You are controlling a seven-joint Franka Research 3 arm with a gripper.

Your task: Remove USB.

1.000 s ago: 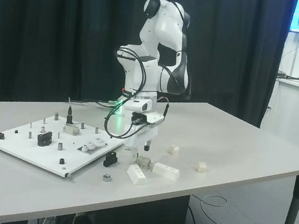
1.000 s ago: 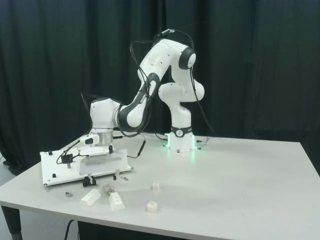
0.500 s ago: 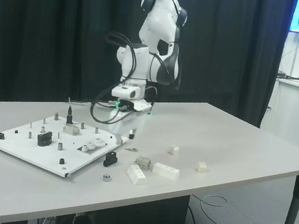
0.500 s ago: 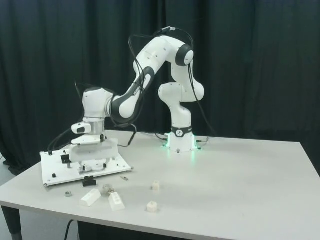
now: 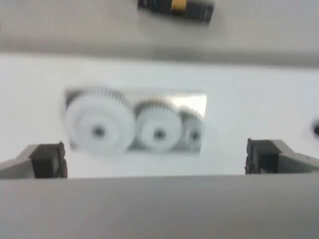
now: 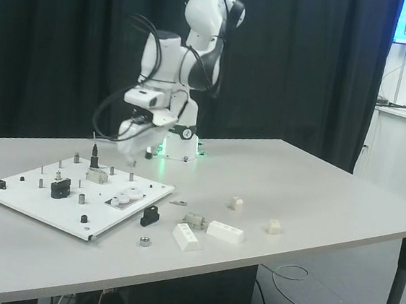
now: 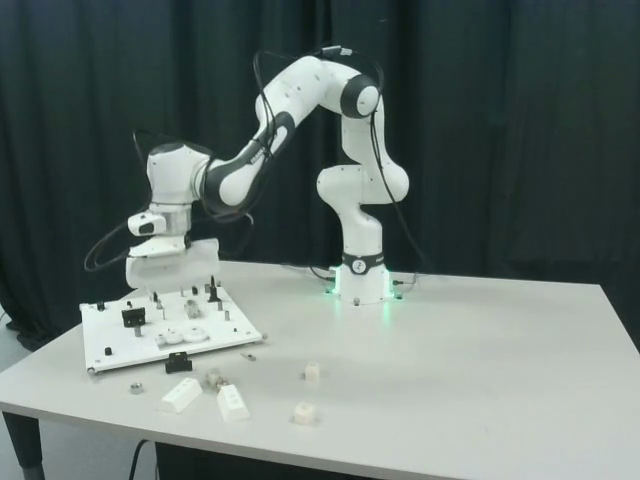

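Landmark: we took the white board [image 6: 45,204] at one end of the grey table [image 6: 314,200] as our reference.
Arm: we saw the white arm [image 7: 250,160] reaching from its base [image 7: 362,285], which glowed green, out over the board.
Gripper: the gripper [image 5: 154,158] hung above the board, clear of it; in the wrist view its two fingers [image 5: 47,160] stood spread wide with nothing between them.
Under the gripper: we saw three white gears [image 5: 134,127] in a row on the board, the largest at one end.
USB: we could not pick it out for certain; a black upright plug [image 6: 94,156] stood near the board's far edge, and we cannot tell whether that was it.
Beside the board: a black block [image 6: 150,215], a nut [image 6: 146,241] and two white bars [image 6: 209,234] lay on the table just off the board's near corner.
Further from the board: two small white cubes [image 6: 254,215] sat well apart from it.
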